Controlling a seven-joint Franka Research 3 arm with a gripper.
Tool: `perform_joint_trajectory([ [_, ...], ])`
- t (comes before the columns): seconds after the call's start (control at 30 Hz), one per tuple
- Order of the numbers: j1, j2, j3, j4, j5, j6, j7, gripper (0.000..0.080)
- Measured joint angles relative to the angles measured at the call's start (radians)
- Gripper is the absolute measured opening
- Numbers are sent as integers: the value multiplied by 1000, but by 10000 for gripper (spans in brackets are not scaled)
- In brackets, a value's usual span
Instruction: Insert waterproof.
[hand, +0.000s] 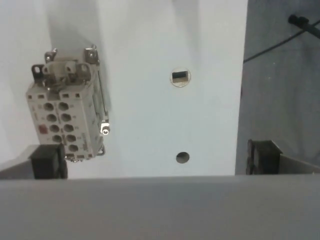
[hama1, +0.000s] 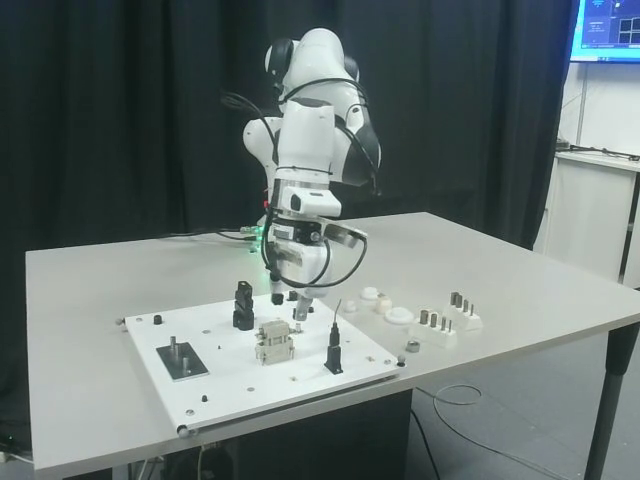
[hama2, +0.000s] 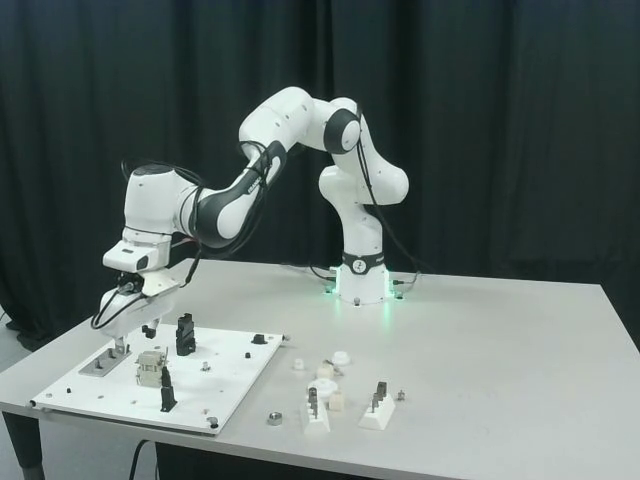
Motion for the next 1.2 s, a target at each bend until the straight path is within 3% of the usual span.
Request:
perform_joint_trajectory([
  [0.43,-2,46,-13,85,-1,-86,7,800],
  [1.2,-11,84,-13,87,-2,-87,7,800],
])
